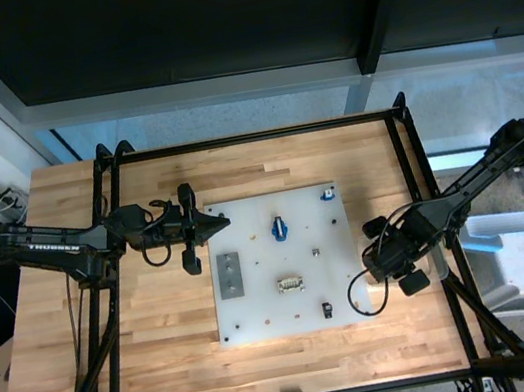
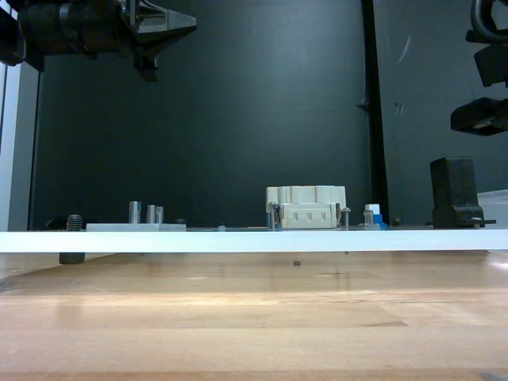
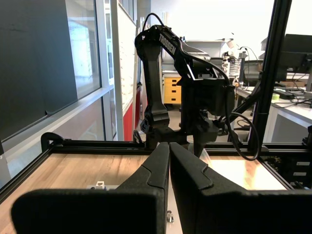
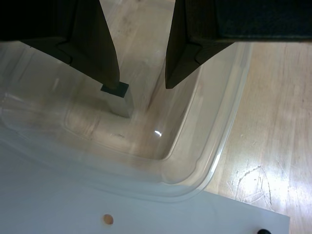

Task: Pick the 16mm bar and place in it's hole on the taskboard

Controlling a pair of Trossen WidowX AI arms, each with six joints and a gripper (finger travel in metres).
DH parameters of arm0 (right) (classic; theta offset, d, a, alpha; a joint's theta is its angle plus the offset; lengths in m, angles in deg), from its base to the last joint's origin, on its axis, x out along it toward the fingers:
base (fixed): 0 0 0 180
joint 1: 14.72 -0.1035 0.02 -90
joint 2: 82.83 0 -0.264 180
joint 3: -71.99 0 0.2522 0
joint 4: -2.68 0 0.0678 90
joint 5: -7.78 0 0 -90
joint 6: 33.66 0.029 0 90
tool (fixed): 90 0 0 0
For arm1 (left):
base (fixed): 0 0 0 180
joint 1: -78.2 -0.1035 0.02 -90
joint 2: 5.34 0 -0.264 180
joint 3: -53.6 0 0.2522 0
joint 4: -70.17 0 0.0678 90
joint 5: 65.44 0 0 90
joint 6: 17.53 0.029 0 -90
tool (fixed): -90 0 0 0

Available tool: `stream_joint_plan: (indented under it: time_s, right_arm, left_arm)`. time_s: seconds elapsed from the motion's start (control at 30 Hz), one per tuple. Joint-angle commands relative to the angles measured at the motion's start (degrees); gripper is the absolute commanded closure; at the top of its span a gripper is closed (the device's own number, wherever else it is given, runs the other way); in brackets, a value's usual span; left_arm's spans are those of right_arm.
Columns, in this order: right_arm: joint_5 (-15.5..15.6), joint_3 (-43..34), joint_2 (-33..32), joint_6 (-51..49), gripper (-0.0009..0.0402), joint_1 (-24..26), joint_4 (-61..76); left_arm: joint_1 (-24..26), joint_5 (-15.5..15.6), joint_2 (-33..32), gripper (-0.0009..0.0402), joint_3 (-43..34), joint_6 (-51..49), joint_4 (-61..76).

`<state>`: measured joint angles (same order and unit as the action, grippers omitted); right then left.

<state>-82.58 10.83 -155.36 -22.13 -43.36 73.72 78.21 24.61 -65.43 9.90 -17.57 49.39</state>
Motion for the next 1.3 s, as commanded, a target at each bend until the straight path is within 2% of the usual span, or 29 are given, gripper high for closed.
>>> stream_joint_plan:
  time_s: [0.03,0.1,0.17,0.3,0.6,0.73,1.07,1.3]
  right_arm:
    - [-0.09,-1.86,0.7,2.23,0.0263,0.0,2.19]
    - [-0.79,-3.48,1.05,4.7,0.0263,0.02,4.28]
    - [-2.97,-4.81,1.42,8.79,0.0263,0.02,5.7]
    - [-2.95,-6.05,2.03,13.05,0.0257,0.02,6.32]
    - [-2.82,-6.05,2.73,16.24,0.0169,0.02,6.71]
    - [-3.19,-5.18,2.73,16.28,0.0145,0.0,6.36]
    - [-4.57,-4.11,2.69,16.06,0.0141,0.02,5.97]
    - [-4.52,0.42,2.54,15.04,0.0142,0.04,0.9]
  left_arm:
    - [-0.02,-0.02,0.0,0.0393,-0.02,0.0,0.0]
    - [-0.02,-0.02,-0.02,0.0393,-0.02,0.0,0.0]
    - [0.0,-0.02,0.0,0.0393,-0.02,0.0,0.0]
    - [0.0,-0.02,-0.02,0.0393,-0.02,0.0,0.0]
    - [0.0,-0.02,-0.02,0.0393,-0.02,0.0,0.0]
    - [-0.02,-0.02,-0.02,0.0393,-0.02,0.0,0.0]
    - [0.0,-0.02,-0.02,0.0393,-0.02,0.0,0.0]
    - [0.0,-0.02,-0.02,0.0393,-0.02,0.02,0.0]
